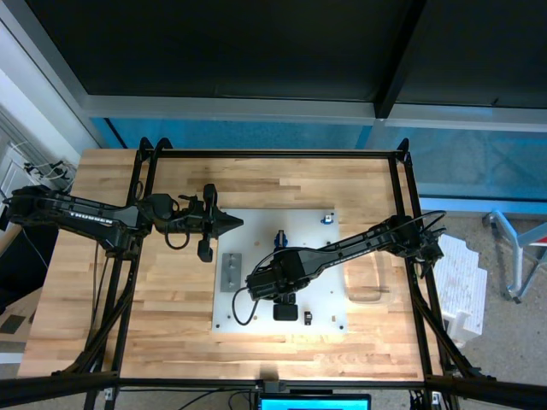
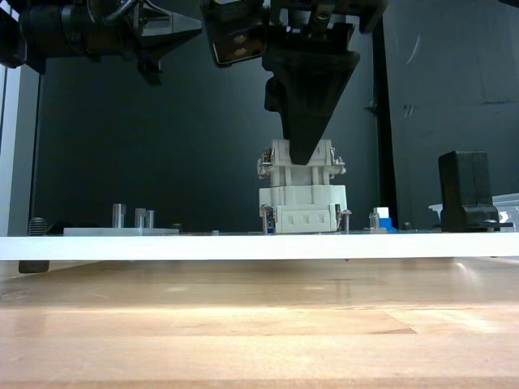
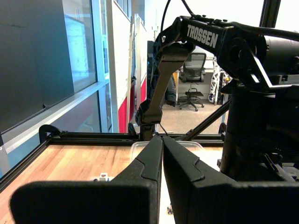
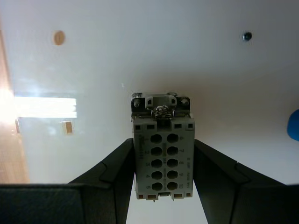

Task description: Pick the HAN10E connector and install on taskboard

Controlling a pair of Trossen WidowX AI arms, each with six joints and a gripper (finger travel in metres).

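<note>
The HAN10E connector [image 4: 163, 156], pale grey-beige with two rows of dark contact holes, is held between the fingers of my right gripper [image 4: 163, 150], which is shut on it. In the low view the connector [image 2: 298, 166] stands upright directly on the beige socket [image 2: 302, 209] of the white taskboard [image 2: 243, 245], with the right gripper [image 2: 306, 142] pointing straight down onto it. From above, the right gripper [image 1: 286, 303] hides the connector on the taskboard [image 1: 256, 231]. My left gripper [image 1: 235, 222] hovers shut at the board's far left corner, holding nothing.
On the board are a grey metal block [image 1: 231, 272], a blue part [image 1: 280, 239] and a small black block [image 2: 466, 190]. A clear plastic tray [image 1: 367, 278] lies just right of the board. The black frame rails [image 1: 273, 155] surround the wooden table.
</note>
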